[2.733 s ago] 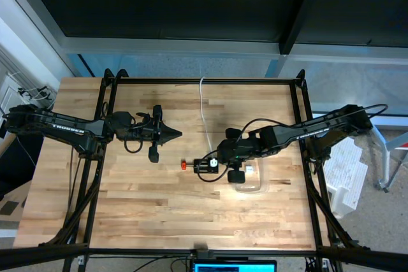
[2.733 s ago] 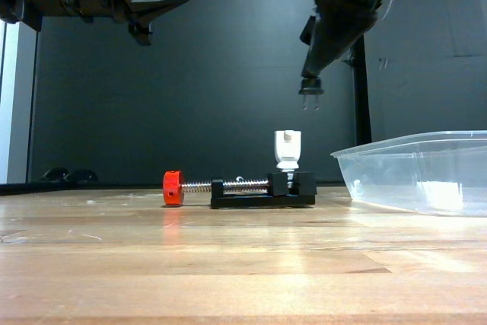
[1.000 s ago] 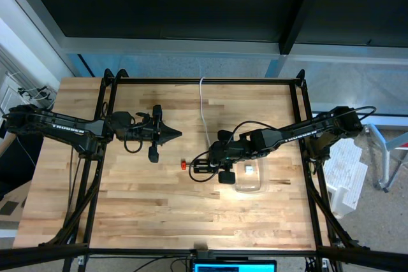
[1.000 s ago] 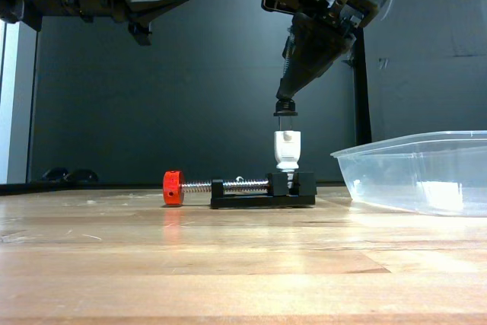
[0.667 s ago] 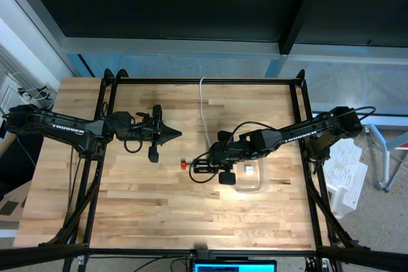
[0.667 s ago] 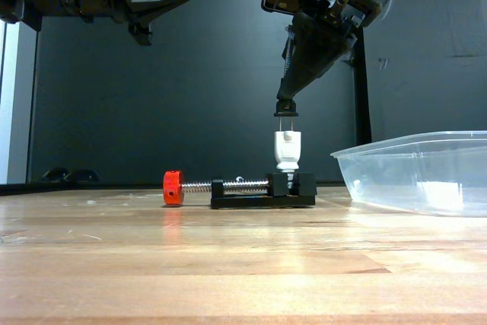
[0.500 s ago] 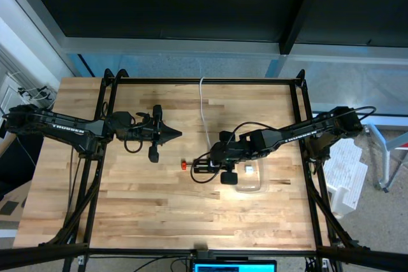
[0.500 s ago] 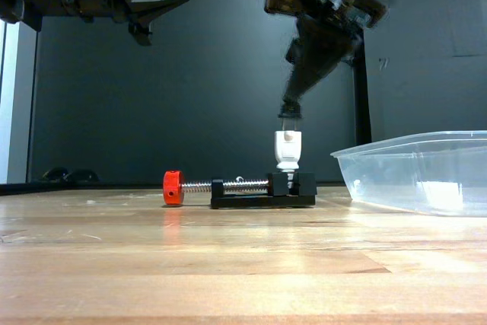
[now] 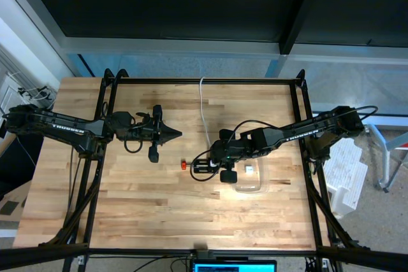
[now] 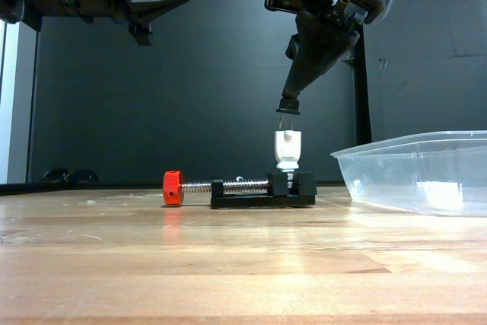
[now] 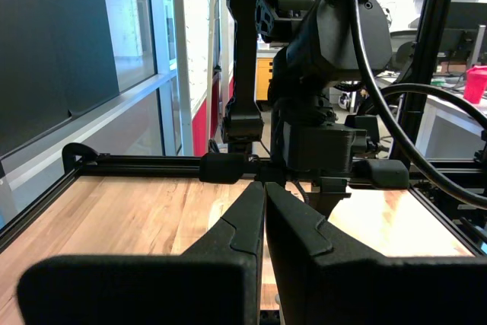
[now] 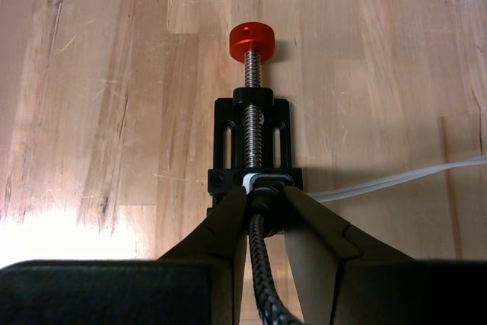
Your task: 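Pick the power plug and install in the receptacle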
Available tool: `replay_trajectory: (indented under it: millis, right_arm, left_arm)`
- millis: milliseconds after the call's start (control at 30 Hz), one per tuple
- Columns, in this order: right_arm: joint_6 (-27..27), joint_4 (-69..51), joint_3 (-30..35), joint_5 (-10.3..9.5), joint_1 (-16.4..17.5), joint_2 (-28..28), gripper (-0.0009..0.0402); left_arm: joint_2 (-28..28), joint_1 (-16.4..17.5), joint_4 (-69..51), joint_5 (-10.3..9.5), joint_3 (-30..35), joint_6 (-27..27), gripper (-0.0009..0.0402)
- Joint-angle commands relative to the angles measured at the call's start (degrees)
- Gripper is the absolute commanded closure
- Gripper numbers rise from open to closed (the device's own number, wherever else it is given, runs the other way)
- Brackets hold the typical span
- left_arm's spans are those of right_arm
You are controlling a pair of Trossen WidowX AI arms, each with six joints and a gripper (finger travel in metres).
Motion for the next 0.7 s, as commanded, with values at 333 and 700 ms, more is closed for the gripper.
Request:
replay_trajectory:
  millis: [333,700]
  right_arm:
    - [0.7,-1.0,0.0,-1.2,0.0,0.0,0.0393]
    - [0.3,0.2,0.0,-1.86,0.0,0.3,0.0393]
  left_arm:
    - [0.0,0.0,0.0,0.02,0.0,0.0,0.0393]
    - [0.0,0.0,0.0,0.02,0.0,0.0,0.0393]
